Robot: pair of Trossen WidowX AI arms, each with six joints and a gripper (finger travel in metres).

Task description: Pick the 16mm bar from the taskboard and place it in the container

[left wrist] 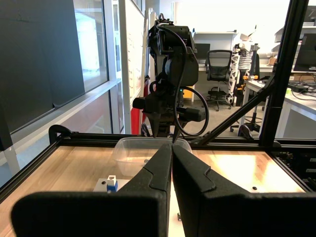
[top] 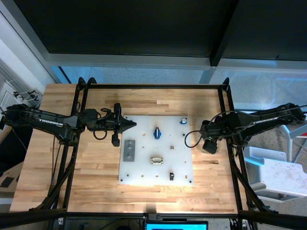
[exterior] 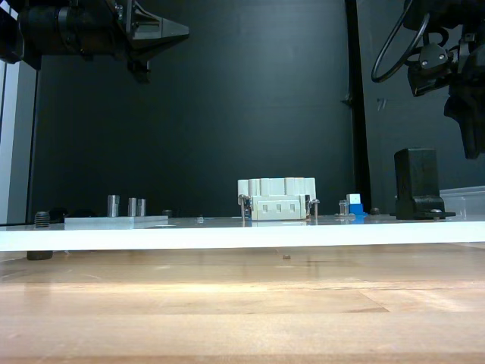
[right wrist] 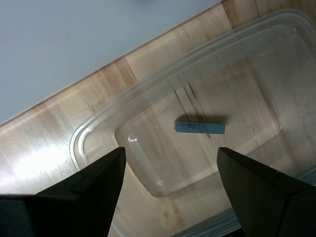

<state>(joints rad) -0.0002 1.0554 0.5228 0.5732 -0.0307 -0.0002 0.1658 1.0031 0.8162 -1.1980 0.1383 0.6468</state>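
Matte-black arms (top: 29, 117), white lettering (top: 48, 121) on links; wedge-fingered left gripper (top: 133, 124) at nine o'clock; right gripper (top: 209, 147) at three o'clock, black cable (top: 188, 139) looping.

Pale wooden worktop (top: 96, 163) with a soft sheen, smooth matt white taskboard (top: 144, 167), grey metal block (top: 129, 149), clear glossy plastic container (right wrist: 79, 138), dull grey metal 16mm bar (right wrist: 200, 127) inside it, matt black left gripper (top: 133, 124) over the taskboard's far left corner, matt black right gripper (right wrist: 170, 150) above the container.
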